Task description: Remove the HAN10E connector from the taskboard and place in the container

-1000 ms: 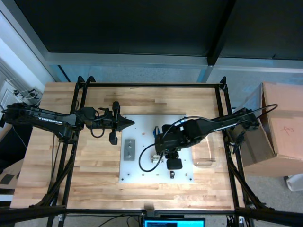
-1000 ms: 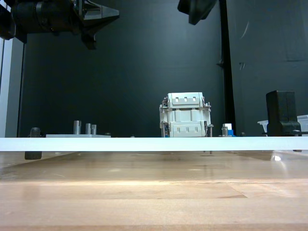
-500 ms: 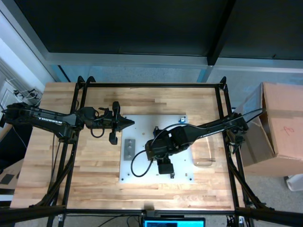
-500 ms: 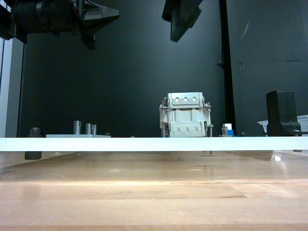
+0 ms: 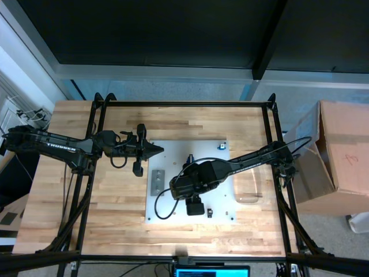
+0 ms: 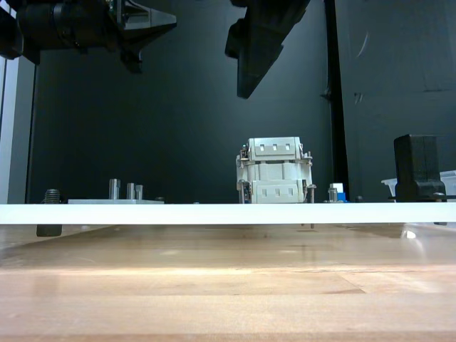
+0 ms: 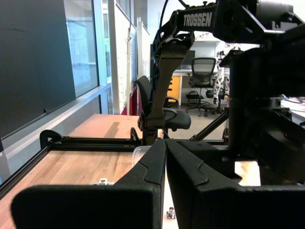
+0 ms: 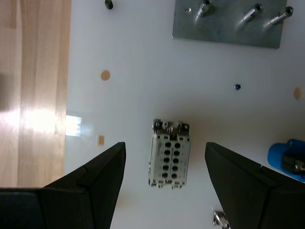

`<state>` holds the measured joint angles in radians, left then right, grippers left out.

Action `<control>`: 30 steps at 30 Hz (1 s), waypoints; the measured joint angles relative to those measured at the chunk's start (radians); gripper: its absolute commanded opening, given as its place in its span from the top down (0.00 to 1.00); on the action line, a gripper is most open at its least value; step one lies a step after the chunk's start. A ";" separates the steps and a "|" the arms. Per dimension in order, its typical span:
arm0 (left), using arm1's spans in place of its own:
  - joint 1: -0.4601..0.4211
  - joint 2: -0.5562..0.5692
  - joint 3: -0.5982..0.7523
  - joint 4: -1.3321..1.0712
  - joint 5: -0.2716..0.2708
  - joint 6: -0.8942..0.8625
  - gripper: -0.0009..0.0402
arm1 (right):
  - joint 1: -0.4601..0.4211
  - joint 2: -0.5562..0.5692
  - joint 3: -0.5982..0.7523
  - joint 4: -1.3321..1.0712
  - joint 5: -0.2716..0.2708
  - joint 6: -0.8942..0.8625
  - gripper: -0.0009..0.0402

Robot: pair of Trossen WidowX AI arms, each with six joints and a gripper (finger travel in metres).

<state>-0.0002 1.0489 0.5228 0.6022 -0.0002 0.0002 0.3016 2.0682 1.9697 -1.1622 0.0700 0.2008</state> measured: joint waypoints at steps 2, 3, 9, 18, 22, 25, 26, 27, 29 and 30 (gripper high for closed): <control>0.000 0.000 0.000 0.000 0.000 0.000 0.98 | -0.001 0.005 -0.005 0.014 0.002 0.000 0.41; 0.000 0.000 0.000 0.000 0.000 0.000 0.98 | -0.001 0.005 -0.011 0.022 0.002 0.000 0.41; 0.000 0.000 0.000 0.000 0.000 0.000 0.98 | -0.002 0.005 -0.046 0.061 0.002 0.004 0.41; 0.000 0.000 0.000 0.000 0.000 0.000 0.98 | -0.003 0.005 -0.108 0.135 0.040 0.031 0.41; 0.000 0.000 0.000 0.000 0.000 0.000 0.98 | -0.003 0.012 -0.123 0.150 0.041 0.030 0.41; 0.000 0.000 0.000 0.000 0.000 0.000 0.98 | -0.003 0.040 -0.122 0.159 0.039 0.034 0.41; 0.000 0.000 0.000 0.000 0.000 0.000 0.98 | -0.003 0.048 -0.119 0.159 0.039 0.037 0.41; 0.000 0.000 0.000 0.000 0.000 0.000 0.98 | -0.003 0.058 -0.117 0.166 0.039 0.038 0.42; 0.000 0.000 0.000 0.000 0.000 0.000 0.98 | -0.003 0.067 -0.116 0.181 0.039 0.041 0.42; 0.000 0.000 0.000 0.000 0.000 0.000 0.98 | -0.003 0.073 -0.115 0.190 0.039 0.046 0.42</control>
<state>-0.0002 1.0489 0.5228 0.6022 -0.0006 -0.0002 0.2989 2.1410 1.8545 -0.9722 0.1089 0.2466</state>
